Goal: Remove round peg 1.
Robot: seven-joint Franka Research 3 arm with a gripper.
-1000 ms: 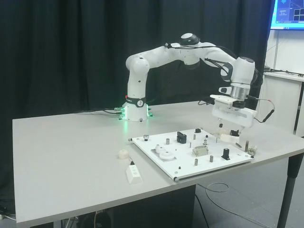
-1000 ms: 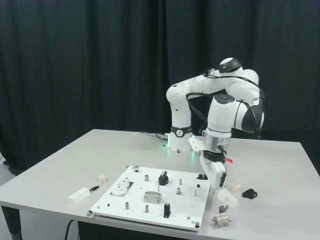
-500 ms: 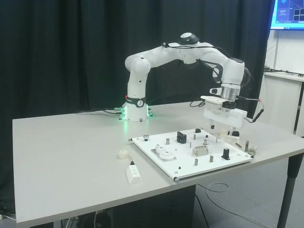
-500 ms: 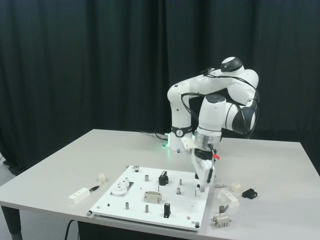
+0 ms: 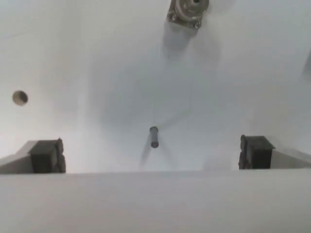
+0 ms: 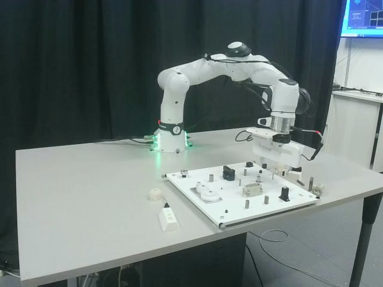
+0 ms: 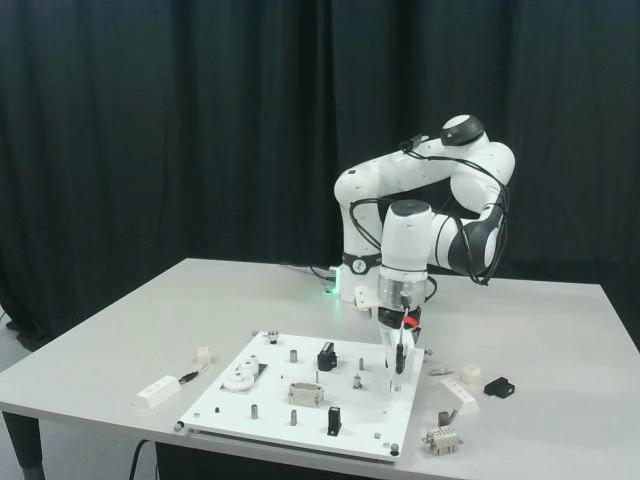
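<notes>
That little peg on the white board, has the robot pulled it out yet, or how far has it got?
Not yet. Done: the gripper hangs above the white board, lined up on the round peg. In hand: nothing; its fingers stand open on either side of the peg, which sits upright in the board. Left: lowering, closing and lifting it out.

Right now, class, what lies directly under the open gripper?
Under the gripper stands a thin grey peg upright on the white board, midway between the two fingers, untouched. The gripper body hides the board nearest the camera.
</notes>
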